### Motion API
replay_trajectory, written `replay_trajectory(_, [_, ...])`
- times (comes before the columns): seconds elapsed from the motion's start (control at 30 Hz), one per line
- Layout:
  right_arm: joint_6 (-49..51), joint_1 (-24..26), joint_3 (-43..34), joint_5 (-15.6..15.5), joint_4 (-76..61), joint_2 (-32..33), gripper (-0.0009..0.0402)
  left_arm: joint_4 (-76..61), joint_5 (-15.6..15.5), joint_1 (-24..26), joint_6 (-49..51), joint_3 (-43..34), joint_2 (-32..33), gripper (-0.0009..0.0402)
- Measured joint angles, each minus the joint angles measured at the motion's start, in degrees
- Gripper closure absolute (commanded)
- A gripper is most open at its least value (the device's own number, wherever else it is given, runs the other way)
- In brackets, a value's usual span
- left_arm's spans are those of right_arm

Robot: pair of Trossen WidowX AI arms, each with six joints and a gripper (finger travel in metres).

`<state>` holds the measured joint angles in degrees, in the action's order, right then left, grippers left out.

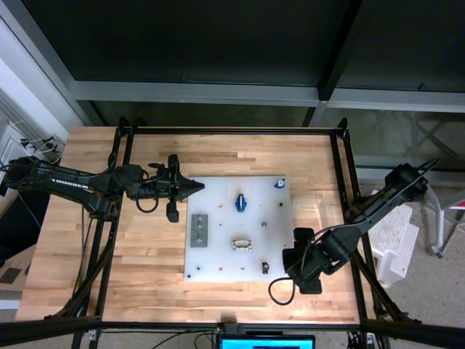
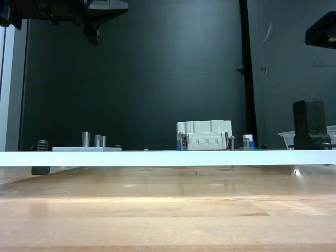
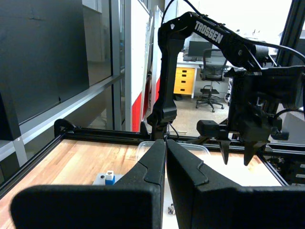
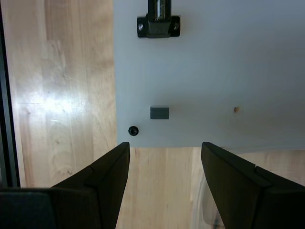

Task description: Pick the 16mm bar and install on taskboard

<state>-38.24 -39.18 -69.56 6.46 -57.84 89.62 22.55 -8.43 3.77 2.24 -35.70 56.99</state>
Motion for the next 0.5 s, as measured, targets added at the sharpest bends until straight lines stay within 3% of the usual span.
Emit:
replay_trajectory(0.2, [3.1,3.04,1.42,1.55,1.57,-4.39,0.0191,0.0,0.02,0.0,0.02,0.0,0.0,0.0393])
replay_trajectory(0.5, [12.13,11.34,6.6,4.35,8.63,-15.41,0.0247,-0.02,0.02,0.0,0.02,-0.02,0.0,0.0393])
